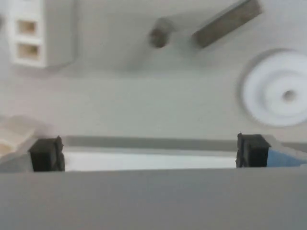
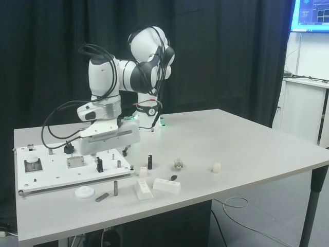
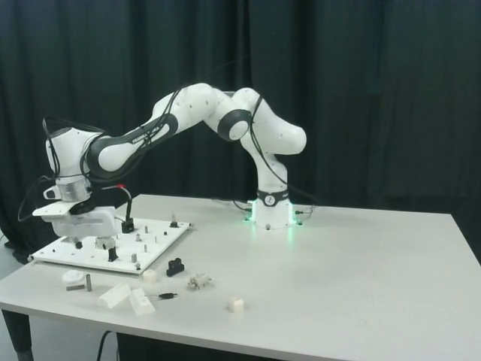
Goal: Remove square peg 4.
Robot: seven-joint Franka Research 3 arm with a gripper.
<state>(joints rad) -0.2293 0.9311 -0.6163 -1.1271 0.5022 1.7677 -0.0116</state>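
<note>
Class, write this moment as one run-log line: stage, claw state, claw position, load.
stage: approach | claw: open | position: above the white board, near its front edge | load: none | peg: not yet gripped

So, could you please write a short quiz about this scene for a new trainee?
1. True or false: the tool is open and holds nothing.
2. Where does the white round disc lie? A) on the white square board B) on the grey table in front of that board
3. Fill in: the light at the arm's base glows ____.

Key: 1 true; 2 B; 3 green.
</note>
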